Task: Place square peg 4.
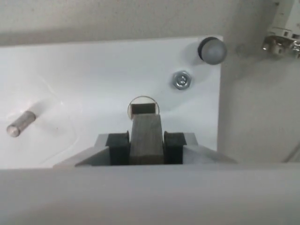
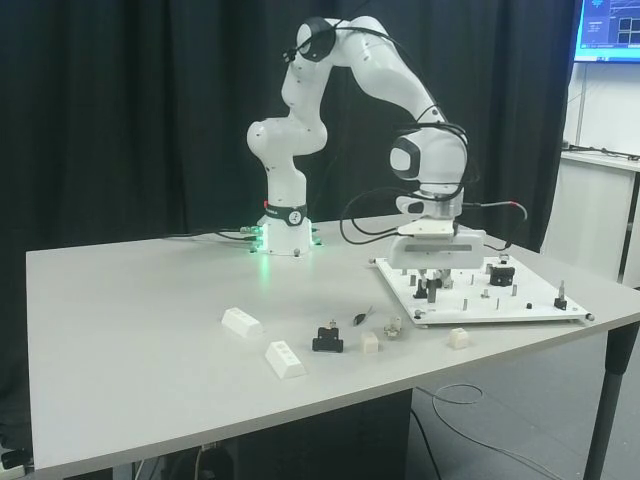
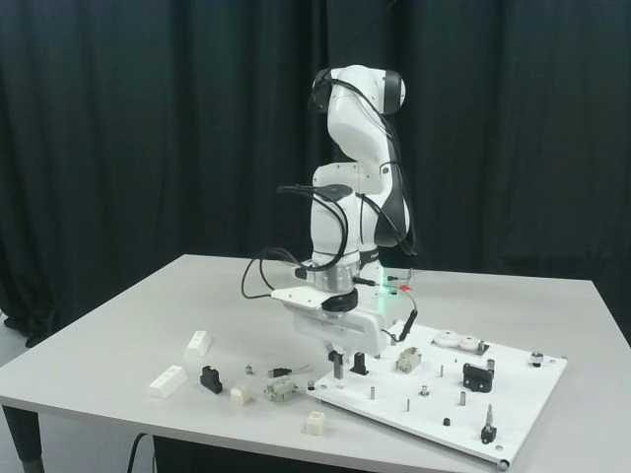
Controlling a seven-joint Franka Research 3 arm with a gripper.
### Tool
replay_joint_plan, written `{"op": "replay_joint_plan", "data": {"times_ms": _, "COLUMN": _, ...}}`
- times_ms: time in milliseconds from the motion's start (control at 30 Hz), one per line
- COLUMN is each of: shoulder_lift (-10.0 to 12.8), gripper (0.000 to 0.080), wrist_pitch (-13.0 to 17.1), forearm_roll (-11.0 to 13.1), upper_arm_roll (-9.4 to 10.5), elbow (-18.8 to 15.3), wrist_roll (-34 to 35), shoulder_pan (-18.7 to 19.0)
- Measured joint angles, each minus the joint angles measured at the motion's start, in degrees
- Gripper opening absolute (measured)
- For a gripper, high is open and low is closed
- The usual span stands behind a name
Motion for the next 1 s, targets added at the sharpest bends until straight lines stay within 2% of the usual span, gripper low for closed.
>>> {"op": "replay_joint_plan", "data": {"times_ms": 333, "shoulder_lift": -1.01, "gripper": 0.0153, "wrist_pitch": -0.87, "forearm_roll": -0.1, "upper_arm_roll": -0.21, "elbow": 0.0, "wrist_roll": 0.0, "shoulder_pan": 0.0}}
{"op": "replay_joint_plan", "data": {"times_ms": 800, "shoulder_lift": -1.2, "gripper": 0.0153, "wrist_pitch": -0.87, "forearm_roll": -0.21, "upper_arm_roll": -0.22, "elbow": 0.01, "wrist_roll": 0.0, "shoulder_pan": 0.0}}
{"op": "replay_joint_plan", "data": {"times_ms": 1000, "shoulder_lift": -1.3, "gripper": 0.0153, "wrist_pitch": -0.87, "forearm_roll": -1.26, "upper_arm_roll": -0.65, "elbow": 0.1, "wrist_roll": 0.0, "shoulder_pan": 0.0}}
